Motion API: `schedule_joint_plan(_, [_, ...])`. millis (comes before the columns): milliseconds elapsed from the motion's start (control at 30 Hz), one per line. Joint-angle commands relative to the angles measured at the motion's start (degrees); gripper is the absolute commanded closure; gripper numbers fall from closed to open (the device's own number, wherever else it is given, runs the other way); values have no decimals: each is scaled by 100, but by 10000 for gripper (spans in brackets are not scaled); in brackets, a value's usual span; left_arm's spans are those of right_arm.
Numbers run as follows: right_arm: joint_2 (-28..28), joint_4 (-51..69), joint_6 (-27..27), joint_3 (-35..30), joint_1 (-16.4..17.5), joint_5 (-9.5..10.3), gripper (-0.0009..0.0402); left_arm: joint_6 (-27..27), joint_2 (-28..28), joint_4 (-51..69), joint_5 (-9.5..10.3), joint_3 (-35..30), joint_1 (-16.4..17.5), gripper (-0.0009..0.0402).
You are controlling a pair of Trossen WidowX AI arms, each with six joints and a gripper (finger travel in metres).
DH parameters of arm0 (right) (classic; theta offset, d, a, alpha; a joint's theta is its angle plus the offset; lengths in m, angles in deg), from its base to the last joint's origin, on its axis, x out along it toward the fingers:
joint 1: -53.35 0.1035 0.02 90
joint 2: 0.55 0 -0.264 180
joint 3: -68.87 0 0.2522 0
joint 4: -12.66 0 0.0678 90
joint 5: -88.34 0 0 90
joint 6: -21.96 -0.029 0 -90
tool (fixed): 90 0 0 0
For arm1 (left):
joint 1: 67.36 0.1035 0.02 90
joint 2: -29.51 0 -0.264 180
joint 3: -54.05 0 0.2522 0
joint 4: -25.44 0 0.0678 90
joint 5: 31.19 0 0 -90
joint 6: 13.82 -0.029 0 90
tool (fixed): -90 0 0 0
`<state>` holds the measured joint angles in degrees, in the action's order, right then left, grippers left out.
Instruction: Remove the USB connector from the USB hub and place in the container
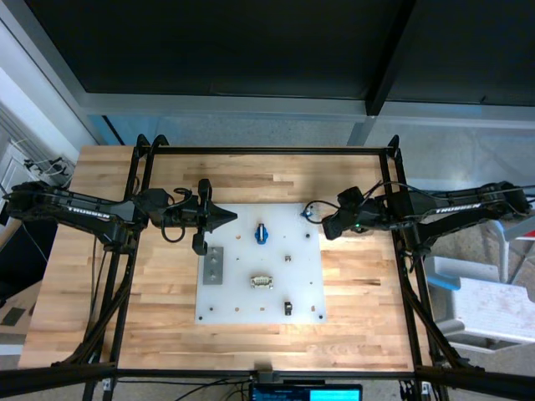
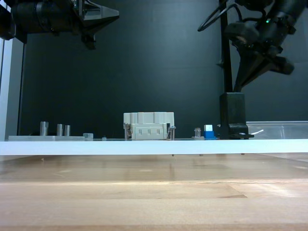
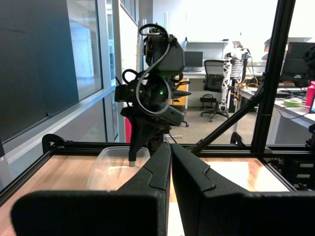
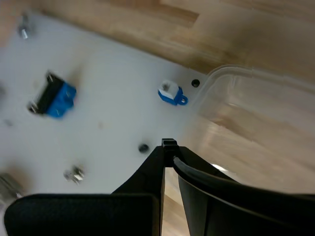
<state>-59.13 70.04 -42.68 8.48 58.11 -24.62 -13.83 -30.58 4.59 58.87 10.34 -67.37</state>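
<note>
— Right wrist view: holds the USB connector (image 4: 169, 143) pinched in the right pincer (image 4: 169, 151), over the board's (image 4: 108, 110) far right corner, just beside the container (image 4: 256, 110).
— Left pincer (image 1: 226, 219)?
— Hangs closed above the board's far left corner. USB hub (image 1: 287, 308): sits by the board's near edge.

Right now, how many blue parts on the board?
2: blue connector, far middle; small blue part, far right corner. Left end effector hovers left; right end effector by container.
</note>
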Motion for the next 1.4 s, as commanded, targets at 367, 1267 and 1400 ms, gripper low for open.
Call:
schedule_joint_plan(367, [758, -525, -1853, 1189, -68, -291, 393, 0, -2, 2, -2, 0, 0, 392])
schedule_joint_plan(1267, [782, -289, -2487, 1279, -76, -302, 179, 0, 0, 4, -2, 0, 2, 392])
schedule_joint_plan(1400, [782, -273, -2487, 1279, -74, -302, 159, 0, -2, 4, -2, 0, 2, 393])
